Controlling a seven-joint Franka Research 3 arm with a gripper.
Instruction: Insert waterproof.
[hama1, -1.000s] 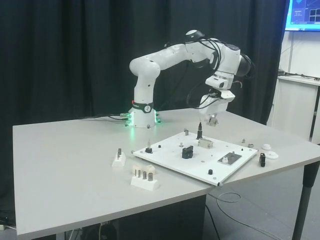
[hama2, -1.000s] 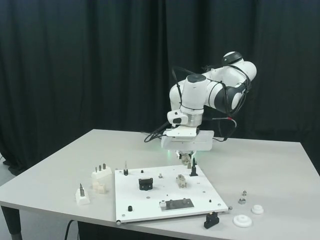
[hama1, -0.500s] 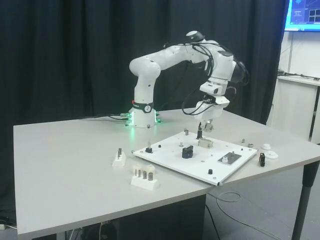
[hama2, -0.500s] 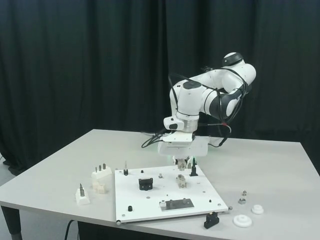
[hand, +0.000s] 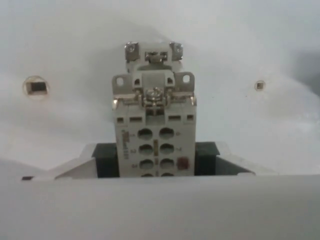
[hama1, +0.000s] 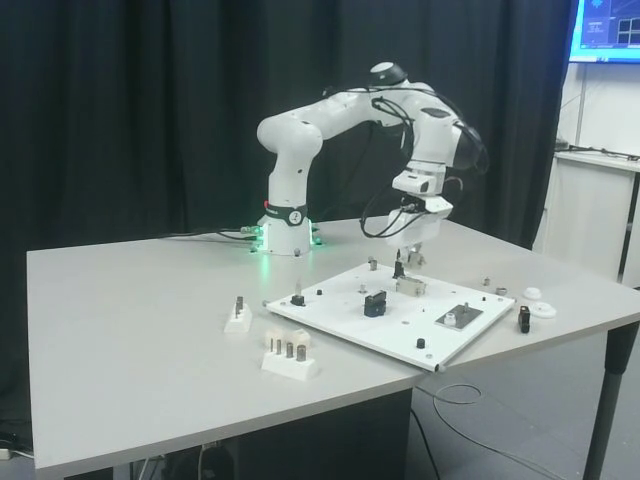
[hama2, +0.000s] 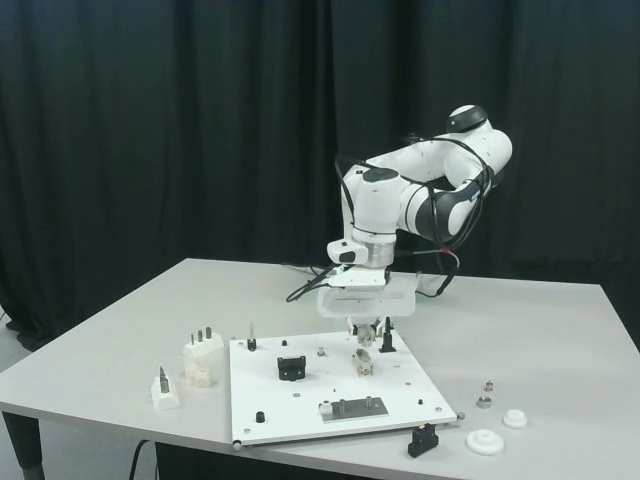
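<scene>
Arm (hama2: 400, 195) now lower over connector (hand: 154, 131).

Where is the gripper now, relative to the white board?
In both room views the gripper hangs over the far part of the white board, just above the grey connector block, with the black upright post beside it.

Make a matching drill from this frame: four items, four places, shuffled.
Items:
1. connector block
2. black bracket
3. white pin holders
4. green light

Places:
A. at the arm's base
B. on the white board, below the gripper
C. on the grey table, off the board, near the white discs
D. on the table, off the board's side away from the discs

Pairs: 1-B, 2-C, 3-D, 4-A
</scene>
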